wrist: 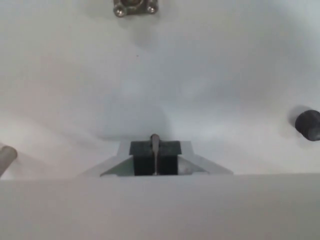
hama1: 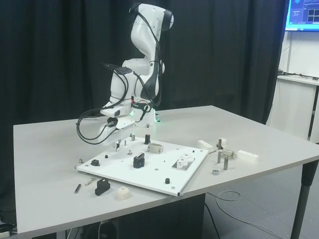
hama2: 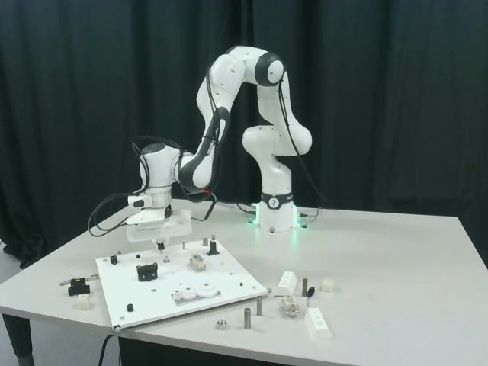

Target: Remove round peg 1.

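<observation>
In the wrist view a thin grey round peg (wrist: pixel 155 143) stands upright between my two black fingertips. My gripper (wrist: pixel 155 159) is shut on it, over the white board (wrist: pixel 150 85). Both room views put the gripper (hama1: pixel 118 144) (hama2: pixel 160 242) low over the board's far corner, on the side away from the arm's base. Whether the peg's lower end still sits in the board is hidden by the fingers.
On the white board (hama1: pixel 149 172) stand a black knob (wrist: pixel 307 124), a metal fitting (wrist: pixel 135 7), black blocks (hama1: pixel 138 160) and white gears (hama1: pixel 183 160). A grey cylinder (wrist: pixel 6 157) lies close by. Loose pegs and white blocks (hama1: pixel 247 156) lie on the grey table (hama1: pixel 50 144).
</observation>
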